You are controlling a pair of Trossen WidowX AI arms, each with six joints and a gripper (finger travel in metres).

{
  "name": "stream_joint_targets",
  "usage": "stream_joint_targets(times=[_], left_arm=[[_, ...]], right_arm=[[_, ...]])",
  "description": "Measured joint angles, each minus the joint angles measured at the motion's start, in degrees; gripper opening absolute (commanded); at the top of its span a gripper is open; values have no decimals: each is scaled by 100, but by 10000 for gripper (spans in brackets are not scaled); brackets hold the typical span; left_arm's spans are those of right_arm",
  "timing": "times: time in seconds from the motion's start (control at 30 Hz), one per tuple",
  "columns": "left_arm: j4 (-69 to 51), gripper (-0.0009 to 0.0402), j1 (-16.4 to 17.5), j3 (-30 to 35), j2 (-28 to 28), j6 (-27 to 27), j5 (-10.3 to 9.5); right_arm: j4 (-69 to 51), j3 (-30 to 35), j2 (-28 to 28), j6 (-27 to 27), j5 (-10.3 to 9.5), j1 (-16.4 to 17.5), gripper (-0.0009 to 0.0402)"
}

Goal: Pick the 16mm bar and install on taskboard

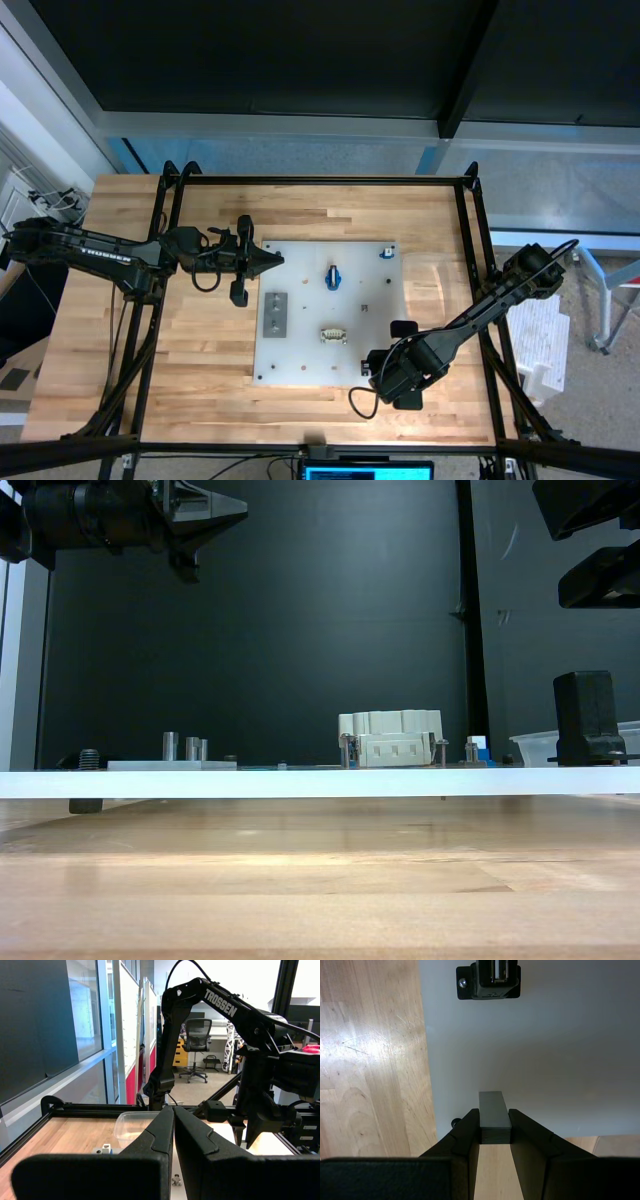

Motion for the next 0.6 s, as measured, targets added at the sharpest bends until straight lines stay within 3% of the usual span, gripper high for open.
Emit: stream_joint_targets(times=[0.6], left_arm=[[0, 0, 0, 0, -2, -2, 0]], right_arm=[[450, -348, -9, -20, -15, 9, 4]])
